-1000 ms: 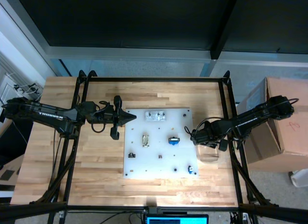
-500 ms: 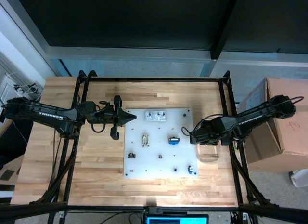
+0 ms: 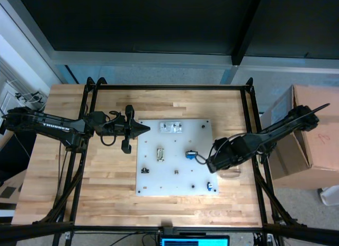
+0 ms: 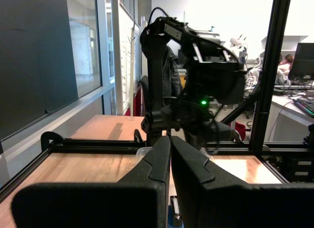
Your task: Pick the M12 nut and place it on its threads and fasten
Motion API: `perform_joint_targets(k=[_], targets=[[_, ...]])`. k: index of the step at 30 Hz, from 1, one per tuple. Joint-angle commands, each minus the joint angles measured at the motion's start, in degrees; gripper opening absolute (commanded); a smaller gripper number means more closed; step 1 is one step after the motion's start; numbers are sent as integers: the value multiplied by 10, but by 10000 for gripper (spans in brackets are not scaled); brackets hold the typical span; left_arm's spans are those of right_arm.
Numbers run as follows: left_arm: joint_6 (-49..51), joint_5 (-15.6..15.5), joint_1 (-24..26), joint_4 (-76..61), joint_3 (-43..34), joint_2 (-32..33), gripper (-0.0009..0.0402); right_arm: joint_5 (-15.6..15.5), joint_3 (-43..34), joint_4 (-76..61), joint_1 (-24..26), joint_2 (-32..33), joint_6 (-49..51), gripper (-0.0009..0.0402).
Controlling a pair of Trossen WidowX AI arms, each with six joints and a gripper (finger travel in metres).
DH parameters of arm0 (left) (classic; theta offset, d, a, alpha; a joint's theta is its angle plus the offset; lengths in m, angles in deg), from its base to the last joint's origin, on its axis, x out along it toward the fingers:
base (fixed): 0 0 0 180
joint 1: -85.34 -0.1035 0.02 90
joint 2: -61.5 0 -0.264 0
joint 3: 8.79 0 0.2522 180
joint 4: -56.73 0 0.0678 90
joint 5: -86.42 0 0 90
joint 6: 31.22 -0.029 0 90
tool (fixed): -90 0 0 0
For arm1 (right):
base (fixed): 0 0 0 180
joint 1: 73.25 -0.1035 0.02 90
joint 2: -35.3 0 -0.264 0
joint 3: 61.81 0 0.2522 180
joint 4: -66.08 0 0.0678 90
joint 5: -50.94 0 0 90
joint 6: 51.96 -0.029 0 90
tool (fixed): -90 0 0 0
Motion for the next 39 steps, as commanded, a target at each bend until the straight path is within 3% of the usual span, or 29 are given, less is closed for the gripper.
perform_joint_targets(k=[1, 12, 22, 39], targets=[[0, 0, 0, 0, 0, 0, 0, -1, -34, 4, -10, 40, 0, 34], [0, 0, 0, 0, 0, 0, 0, -3, -188, 13, -24, 196, -54, 34], [0, 0, 0, 0, 0, 0, 0, -7, -274, 22, -38, 296, -98, 35], [0, 0, 0, 1, 0, 0, 0, -10, -298, 57, -40, 353, -118, 35]])
